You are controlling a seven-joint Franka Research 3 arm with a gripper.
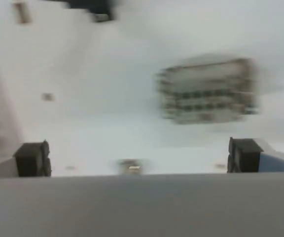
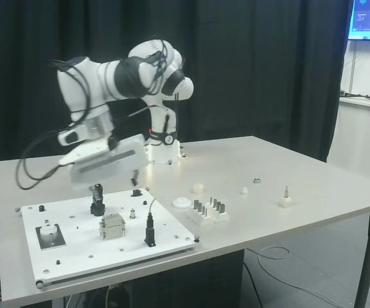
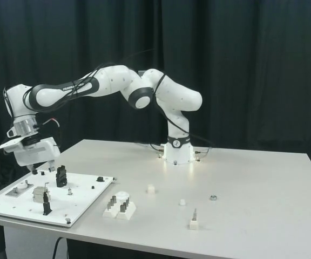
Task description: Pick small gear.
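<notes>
The white square assembly board [image 2: 76, 247] lies at the grey bench's [image 2: 288, 173] near corner. Above it hangs the pincer [image 1: 137, 157], fingers spread wide, holding nothing. Farther along, the small white gear [image 2: 198, 188] rests beside the pin blocks [image 2: 209, 211].

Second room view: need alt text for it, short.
A white robot arm bolted on a grey table stretches out, its gripper hanging above a white board of small parts at the table's end. Loose small white pieces, among them a flat gear, lie on the table nearer the middle; black curtain behind.
</notes>
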